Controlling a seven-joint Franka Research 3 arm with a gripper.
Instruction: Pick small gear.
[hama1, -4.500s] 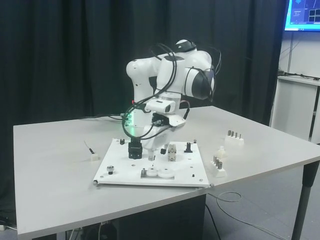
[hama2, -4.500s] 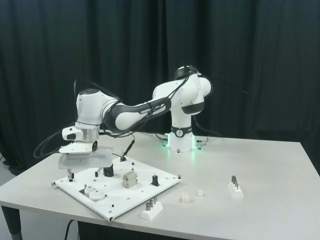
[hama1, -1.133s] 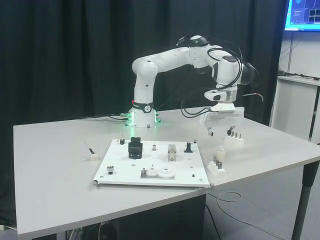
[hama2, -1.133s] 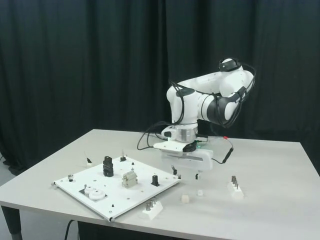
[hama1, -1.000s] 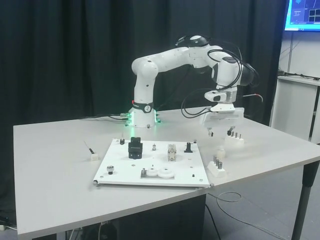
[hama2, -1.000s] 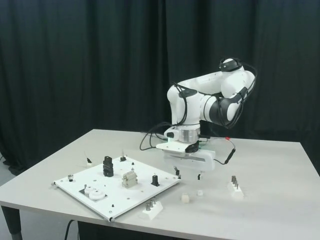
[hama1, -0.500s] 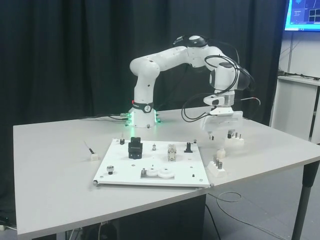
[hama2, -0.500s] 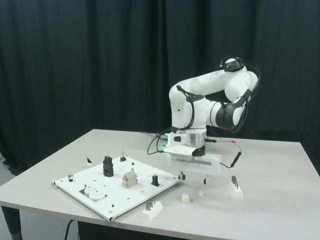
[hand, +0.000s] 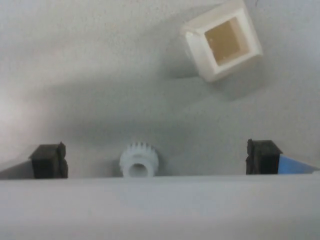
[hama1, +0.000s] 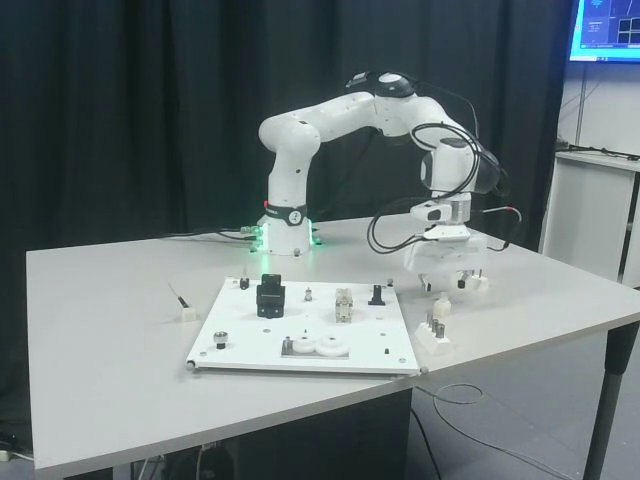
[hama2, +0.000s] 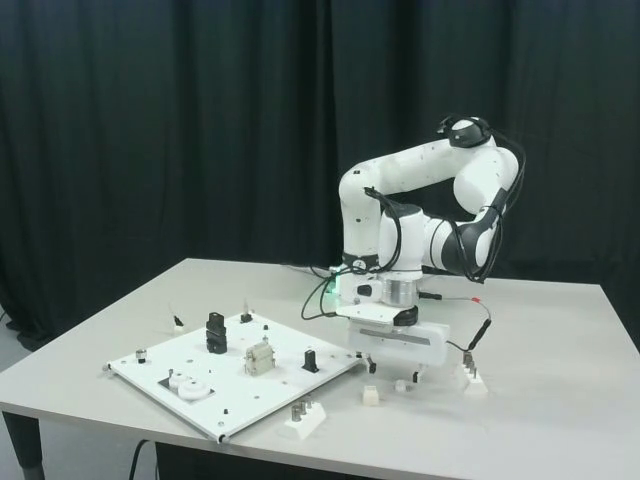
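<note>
In the wrist view the pincer (hand: 155, 161) hangs low over the grey table (hand: 90, 75) with its two black fingertips (hand: 48, 161) spread wide apart. The small gear (hand: 139, 160), white and toothed, lies flat on the table between them, touching neither, somewhat nearer one tip than the other. Farther out on the same surface sits a white square holder (hand: 223, 40) with an open hollow, well apart from the gear and turned at an angle to the line of the fingers.

From the first room view, the nearest thing is the white board (hama1: 305, 330) carrying several small fixtures, with a white block of pins (hama1: 434, 336) just beside its near right corner. Behind that block the pincer (hama1: 446, 287) reaches down close to the table, and a second pin block (hama1: 474, 279) stands just past it. A small white stand (hama1: 184, 308) sits alone to the left of the board. Farthest back, the white arm (hama1: 330, 115) rises from its base, lit green, before a black curtain (hama1: 150, 100).
</note>
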